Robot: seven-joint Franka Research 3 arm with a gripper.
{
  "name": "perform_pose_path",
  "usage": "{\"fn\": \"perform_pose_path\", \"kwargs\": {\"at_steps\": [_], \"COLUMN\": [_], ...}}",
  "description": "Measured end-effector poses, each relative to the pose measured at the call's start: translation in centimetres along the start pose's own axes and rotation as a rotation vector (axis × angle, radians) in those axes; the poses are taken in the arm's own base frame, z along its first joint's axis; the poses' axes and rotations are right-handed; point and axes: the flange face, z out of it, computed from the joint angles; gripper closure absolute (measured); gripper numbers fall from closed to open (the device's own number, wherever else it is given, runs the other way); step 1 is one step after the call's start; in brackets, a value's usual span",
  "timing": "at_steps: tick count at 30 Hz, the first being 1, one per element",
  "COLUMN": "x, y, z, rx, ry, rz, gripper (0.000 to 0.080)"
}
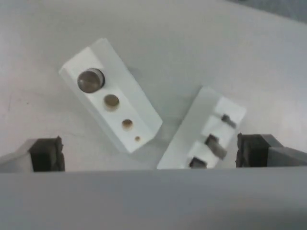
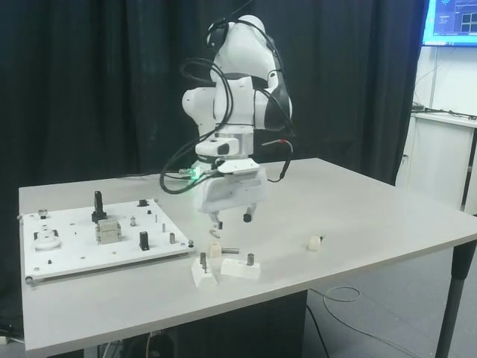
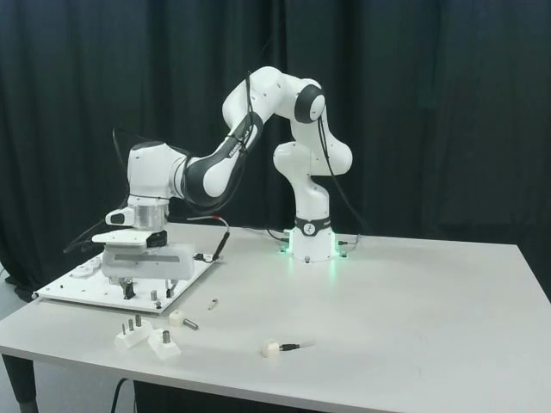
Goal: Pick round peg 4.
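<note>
Gripper hangs above the grey table, fingers spread wide and holding nothing; in the wrist view the two black fingertip pads sit far apart with bare table between them.

Landmark: white rectangular peg-holder block with four round holes in a row.
- The holes step down in width from one end of the block to the other. The widest hole holds a grey metal round peg, standing upright, its flat top showing. The second hole holds a smaller peg, nearly flush. Whether the two narrowest holes hold anything cannot be told.
- Which of these is round peg 4 cannot be told; no numbers are visible.
- Just beside the block, at an angle to it and not touching, lies a second white block with notched slots holding dark square-section pieces.

In the first room view both blocks sit near the table's front edge, below and slightly ahead of the gripper. A white assembly board with black and grey fixtures lies well apart from the blocks. A small white piece lies apart on the blocks' other side.
</note>
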Motion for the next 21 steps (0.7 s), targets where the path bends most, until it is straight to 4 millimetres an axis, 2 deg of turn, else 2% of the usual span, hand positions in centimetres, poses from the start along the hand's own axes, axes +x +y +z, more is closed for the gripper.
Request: {"fn": "perform_pose_path", "kwargs": {"at_steps": [21], "x": [0.2], "y": [-2.8], "z": [3.4], "rx": [0.001], "ry": [-0.034], "rz": [-0.247], "gripper": [0.0003]}}
